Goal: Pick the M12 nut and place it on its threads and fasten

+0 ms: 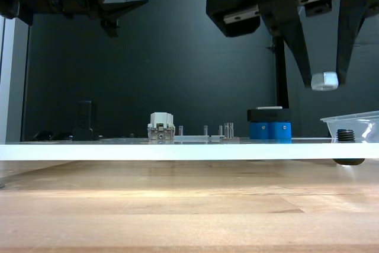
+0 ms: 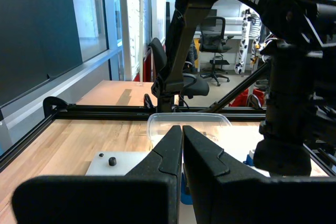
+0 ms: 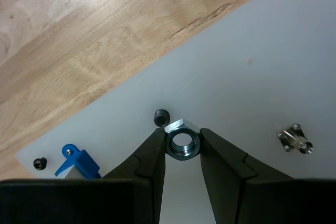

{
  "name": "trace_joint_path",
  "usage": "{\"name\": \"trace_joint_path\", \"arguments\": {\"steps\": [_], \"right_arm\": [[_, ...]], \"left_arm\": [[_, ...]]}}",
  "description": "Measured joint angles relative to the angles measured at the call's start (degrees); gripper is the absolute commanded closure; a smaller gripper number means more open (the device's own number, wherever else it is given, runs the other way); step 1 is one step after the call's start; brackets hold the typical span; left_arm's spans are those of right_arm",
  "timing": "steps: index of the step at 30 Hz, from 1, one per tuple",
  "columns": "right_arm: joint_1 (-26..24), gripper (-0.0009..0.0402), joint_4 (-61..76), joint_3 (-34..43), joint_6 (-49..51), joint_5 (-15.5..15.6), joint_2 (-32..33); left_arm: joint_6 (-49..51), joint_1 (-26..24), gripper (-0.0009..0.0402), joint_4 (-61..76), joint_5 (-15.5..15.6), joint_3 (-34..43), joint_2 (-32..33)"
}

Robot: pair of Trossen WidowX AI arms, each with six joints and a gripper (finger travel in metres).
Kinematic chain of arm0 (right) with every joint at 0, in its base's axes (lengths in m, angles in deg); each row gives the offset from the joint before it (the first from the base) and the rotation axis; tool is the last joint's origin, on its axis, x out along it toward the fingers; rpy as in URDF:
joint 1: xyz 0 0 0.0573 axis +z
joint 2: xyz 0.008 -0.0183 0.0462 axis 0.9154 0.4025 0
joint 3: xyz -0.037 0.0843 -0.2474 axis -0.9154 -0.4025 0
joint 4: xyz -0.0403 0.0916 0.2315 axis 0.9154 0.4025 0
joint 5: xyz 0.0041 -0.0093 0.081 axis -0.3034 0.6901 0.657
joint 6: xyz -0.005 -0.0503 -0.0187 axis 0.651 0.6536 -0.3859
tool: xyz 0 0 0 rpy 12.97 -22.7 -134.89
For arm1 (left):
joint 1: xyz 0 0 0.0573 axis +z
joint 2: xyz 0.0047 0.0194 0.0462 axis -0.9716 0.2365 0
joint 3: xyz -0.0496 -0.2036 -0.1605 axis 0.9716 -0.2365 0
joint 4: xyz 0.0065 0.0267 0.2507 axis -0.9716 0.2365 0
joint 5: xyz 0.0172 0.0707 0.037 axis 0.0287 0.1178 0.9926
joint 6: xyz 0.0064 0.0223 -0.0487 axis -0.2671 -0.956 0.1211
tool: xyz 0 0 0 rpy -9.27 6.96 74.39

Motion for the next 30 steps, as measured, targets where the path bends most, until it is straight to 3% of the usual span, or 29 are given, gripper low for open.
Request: {"name": "trace_joint_path", "arguments": {"steps": [30], "right_arm": [[0.87, 0.0380, -3.65, -4.28, 0.00, 0.13, 2.14]], "left_arm": [[0.00, 0.00, 0.0393, 0.00, -0.02, -0.02, -0.02]]}}
